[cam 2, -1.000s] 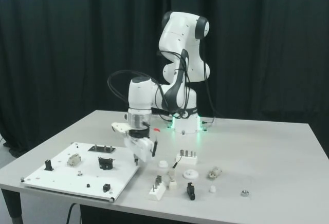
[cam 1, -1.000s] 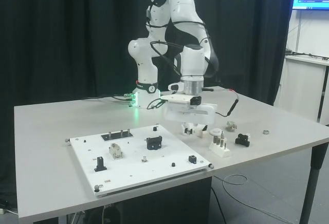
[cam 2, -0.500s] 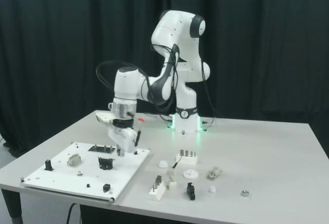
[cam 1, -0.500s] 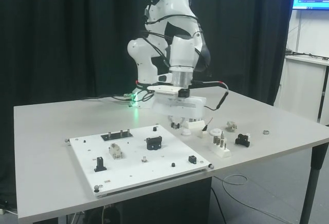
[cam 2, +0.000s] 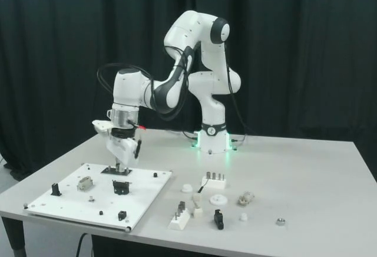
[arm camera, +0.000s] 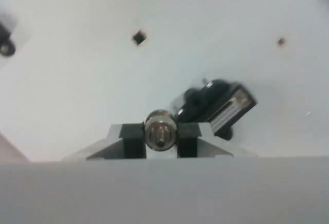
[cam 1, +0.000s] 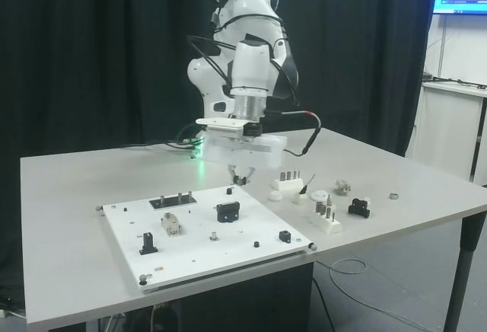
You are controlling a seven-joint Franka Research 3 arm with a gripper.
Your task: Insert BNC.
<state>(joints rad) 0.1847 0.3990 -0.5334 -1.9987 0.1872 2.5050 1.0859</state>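
In the wrist view my gripper [arm camera: 161,140] is shut on a small metal BNC plug [arm camera: 161,128], held between two black fingers [arm camera: 132,140]. Below it lies the white board [arm camera: 77,80], with a black connector block [arm camera: 216,108] just beside the plug. In the first room view the gripper [cam 1: 242,177] hangs a little above the far edge of the white board [cam 1: 251,221], behind the black block [cam 1: 228,212]. The second room view shows the gripper [cam 2: 121,161] over the board's back part, above a black plate with pins [cam 2: 116,170].
On the board stand a black plate with pins [cam 1: 173,199], a small connector [cam 1: 172,224], a black bracket [cam 1: 148,242] and a short post [cam 1: 214,234]. Loose parts lie to the board's right: a white pin holder [cam 1: 288,185], a white gear [cam 1: 320,195], a black piece [cam 1: 359,207].
The arm has swung from the loose parts beside the board to above the board's back part, carrying the plug, and the gripper has risen slightly.
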